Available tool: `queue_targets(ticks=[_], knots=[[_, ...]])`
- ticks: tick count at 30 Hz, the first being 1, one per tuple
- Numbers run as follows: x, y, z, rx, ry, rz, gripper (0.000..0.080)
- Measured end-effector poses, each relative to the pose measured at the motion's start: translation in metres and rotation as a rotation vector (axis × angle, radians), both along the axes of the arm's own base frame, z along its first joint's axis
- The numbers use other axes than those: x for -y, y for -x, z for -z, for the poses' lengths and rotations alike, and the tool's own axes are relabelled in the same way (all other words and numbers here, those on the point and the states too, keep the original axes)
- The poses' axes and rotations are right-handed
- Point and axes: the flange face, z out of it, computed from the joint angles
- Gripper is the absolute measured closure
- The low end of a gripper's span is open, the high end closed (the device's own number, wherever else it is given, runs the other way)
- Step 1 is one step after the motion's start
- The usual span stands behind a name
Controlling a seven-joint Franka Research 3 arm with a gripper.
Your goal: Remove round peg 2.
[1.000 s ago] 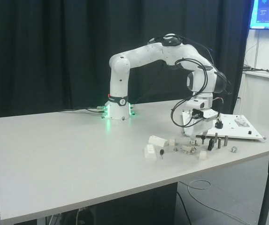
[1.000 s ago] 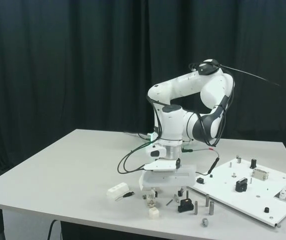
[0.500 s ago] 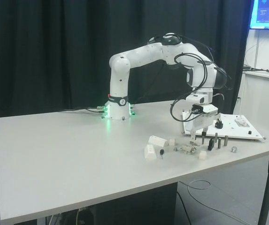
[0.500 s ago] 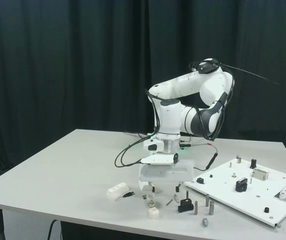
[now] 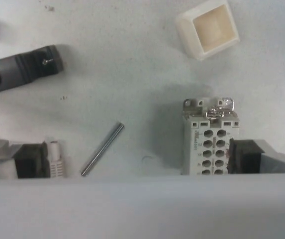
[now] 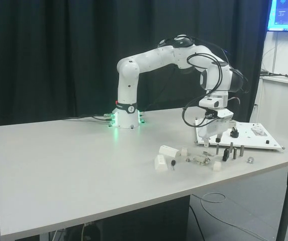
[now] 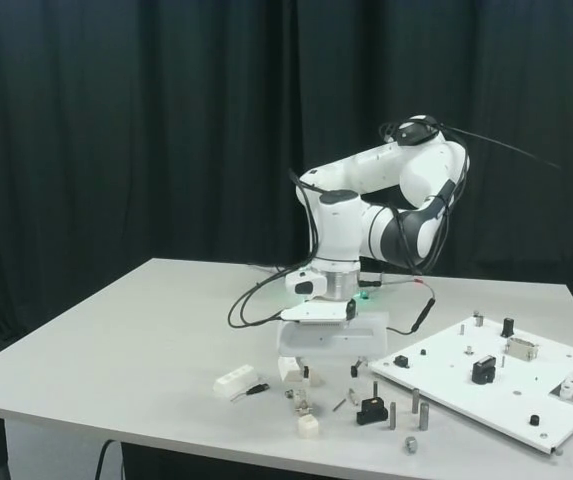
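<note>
My gripper (image 5: 137, 160) hangs open a little above the table, with nothing between its black pads (image 5: 30, 160). In the room views the gripper (image 6: 211, 140) (image 7: 329, 373) is over loose parts in front of the white board (image 6: 252, 136) (image 7: 501, 400). A thin metal pin (image 5: 102, 148) (image 7: 338, 404) lies flat on the table between the fingers. Two or three grey round pegs (image 7: 416, 401) (image 6: 230, 147) stand upright on the table by the board's near edge. I cannot tell which peg is round peg 2.
A white multi-pin connector (image 5: 210, 144) lies close to one finger. A white square cap (image 5: 207, 28) (image 7: 308, 425), a black plug (image 5: 20, 69) and a white block (image 7: 236, 382) lie nearby. Small black fixtures (image 7: 483, 371) sit on the board. The base ring glows green (image 6: 114, 119).
The arm has lifted the gripper straight up from just above the table. The loose parts have stayed where they were.
</note>
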Motion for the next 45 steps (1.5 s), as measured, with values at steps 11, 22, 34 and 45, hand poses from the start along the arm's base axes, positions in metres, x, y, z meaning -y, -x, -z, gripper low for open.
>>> queue_targets(ticks=[11,22,34,45], knots=[[-0.009,0.006,-0.005,-0.046,-0.024,-0.008,0.0003],[-0.037,0.021,-0.012,-0.119,-0.037,0.026,0.0003],[-0.085,0.049,-0.014,-0.201,-0.016,0.043,0.0003],[-0.128,0.084,-0.013,-0.262,0.016,0.055,0.0003]])
